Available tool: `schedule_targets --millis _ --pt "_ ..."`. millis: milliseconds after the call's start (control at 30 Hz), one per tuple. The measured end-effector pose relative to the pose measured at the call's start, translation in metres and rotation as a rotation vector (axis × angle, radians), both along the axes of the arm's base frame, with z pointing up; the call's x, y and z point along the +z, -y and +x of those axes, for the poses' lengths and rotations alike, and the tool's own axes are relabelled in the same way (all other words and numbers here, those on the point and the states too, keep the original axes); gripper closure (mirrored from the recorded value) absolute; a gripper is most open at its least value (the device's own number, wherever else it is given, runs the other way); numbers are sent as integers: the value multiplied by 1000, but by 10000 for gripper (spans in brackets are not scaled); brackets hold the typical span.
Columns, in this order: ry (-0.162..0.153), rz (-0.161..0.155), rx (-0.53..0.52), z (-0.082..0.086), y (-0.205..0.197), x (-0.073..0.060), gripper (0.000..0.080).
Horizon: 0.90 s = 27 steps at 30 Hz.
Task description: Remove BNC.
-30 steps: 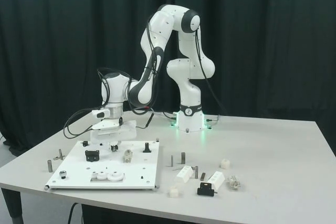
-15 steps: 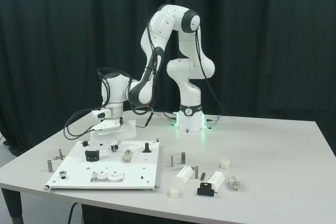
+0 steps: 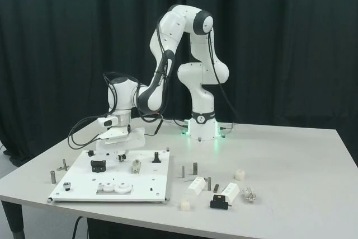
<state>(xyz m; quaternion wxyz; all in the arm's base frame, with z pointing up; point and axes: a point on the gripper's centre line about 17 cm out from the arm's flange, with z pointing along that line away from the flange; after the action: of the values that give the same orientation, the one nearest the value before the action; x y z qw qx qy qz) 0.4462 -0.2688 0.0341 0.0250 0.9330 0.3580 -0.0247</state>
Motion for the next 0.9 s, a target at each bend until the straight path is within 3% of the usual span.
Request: schedule_targets --millis 433,900 --pt "-9 0 36 0 0 6 676" --pt "-22 35 52 -15 10 47 676"
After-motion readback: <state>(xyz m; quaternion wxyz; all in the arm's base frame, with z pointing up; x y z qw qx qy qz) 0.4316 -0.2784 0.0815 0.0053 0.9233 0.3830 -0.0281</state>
